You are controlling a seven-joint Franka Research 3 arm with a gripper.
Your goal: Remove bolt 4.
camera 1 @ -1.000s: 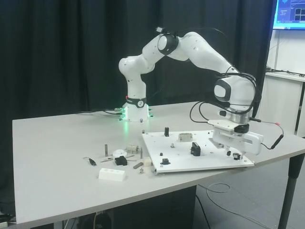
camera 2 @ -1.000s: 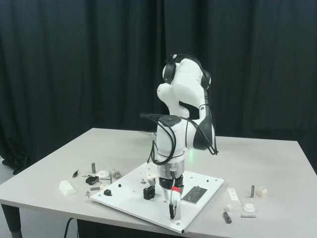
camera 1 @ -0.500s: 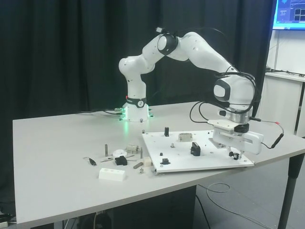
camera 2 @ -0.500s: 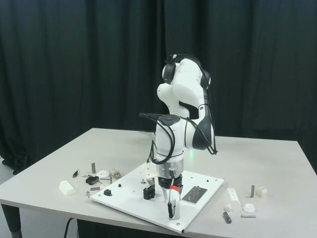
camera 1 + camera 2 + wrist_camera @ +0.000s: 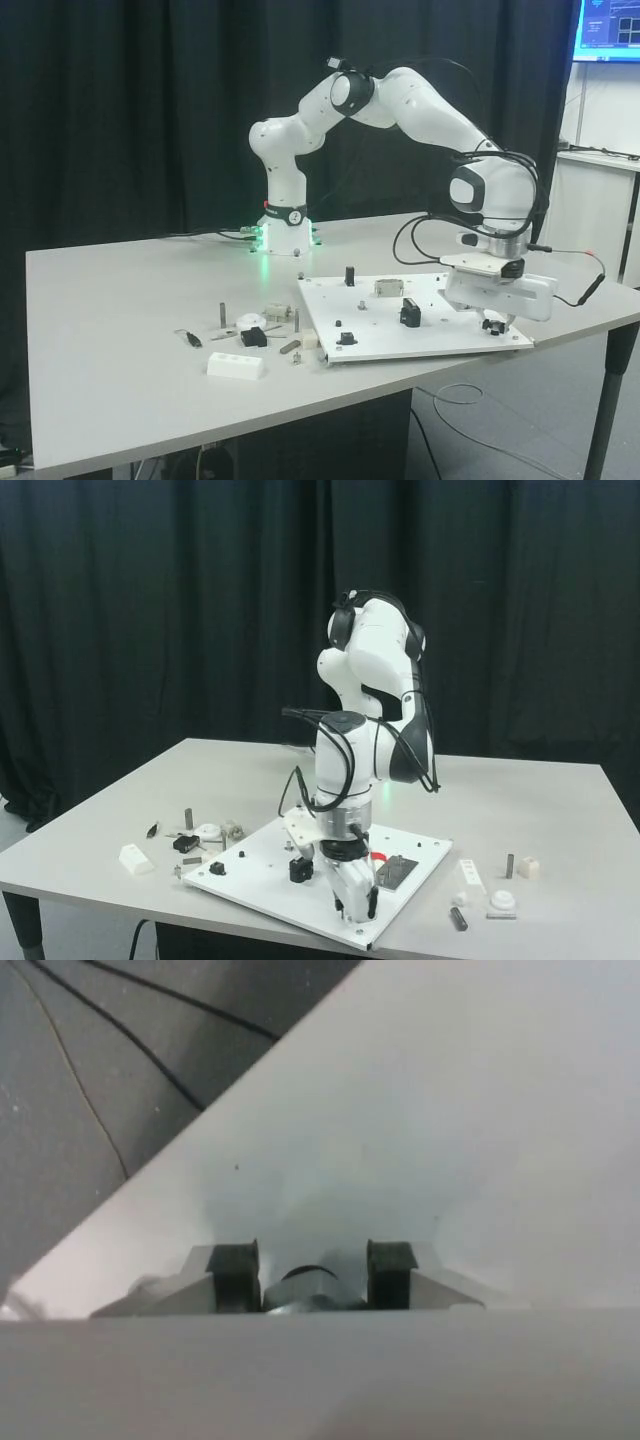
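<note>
A robotics lab: black curtains [image 5: 130, 110], grey table [image 5: 120, 300], white robot arm [image 5: 420, 100], wall screen [image 5: 608, 30].

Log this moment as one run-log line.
step: remove bolt 4 | gripper: fingers either side of bolt head | position: low over white board, near its corner | bolt: not yet lifted

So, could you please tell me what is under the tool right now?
A grey bolt head sits between the tool's two black fingers, over the white plate. Its shank and hole are hidden from view.
</note>
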